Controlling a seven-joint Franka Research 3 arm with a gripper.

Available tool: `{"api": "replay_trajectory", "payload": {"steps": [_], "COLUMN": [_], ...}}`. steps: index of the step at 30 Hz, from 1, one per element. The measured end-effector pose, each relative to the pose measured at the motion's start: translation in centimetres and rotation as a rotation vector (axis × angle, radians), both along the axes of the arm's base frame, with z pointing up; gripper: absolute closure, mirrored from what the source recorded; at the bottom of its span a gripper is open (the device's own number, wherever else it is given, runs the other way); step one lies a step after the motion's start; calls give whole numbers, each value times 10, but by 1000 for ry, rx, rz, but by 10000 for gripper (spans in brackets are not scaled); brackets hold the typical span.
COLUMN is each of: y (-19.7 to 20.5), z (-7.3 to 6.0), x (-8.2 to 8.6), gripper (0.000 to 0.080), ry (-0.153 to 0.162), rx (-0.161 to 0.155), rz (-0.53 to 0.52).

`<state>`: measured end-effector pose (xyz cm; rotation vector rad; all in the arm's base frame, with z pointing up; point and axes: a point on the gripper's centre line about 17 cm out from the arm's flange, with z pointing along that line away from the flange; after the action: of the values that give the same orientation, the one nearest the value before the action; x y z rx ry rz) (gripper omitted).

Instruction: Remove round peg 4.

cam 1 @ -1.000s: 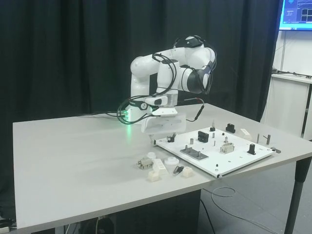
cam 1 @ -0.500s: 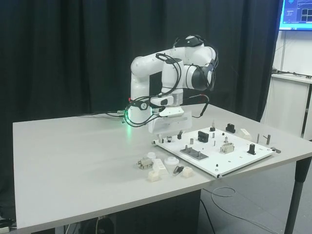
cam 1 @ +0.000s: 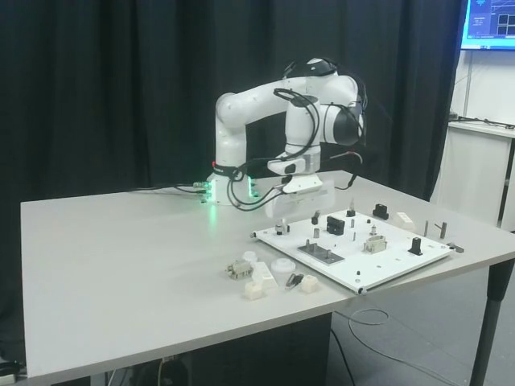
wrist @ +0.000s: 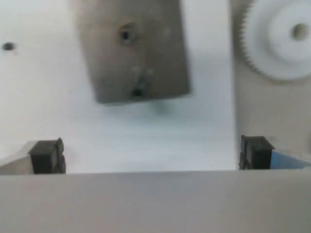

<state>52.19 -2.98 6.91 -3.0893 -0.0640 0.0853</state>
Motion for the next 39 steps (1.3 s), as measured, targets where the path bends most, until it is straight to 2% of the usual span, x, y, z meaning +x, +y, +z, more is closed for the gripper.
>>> {"api": "replay_trajectory", "payload": {"steps": [14, 39], "y": [42, 64], "z": [-7, -35], "x": [-18, -39], "gripper": [3, 3], "ry": [39, 55], "rx": [-24, -65], "rz": [-16, -19]}}
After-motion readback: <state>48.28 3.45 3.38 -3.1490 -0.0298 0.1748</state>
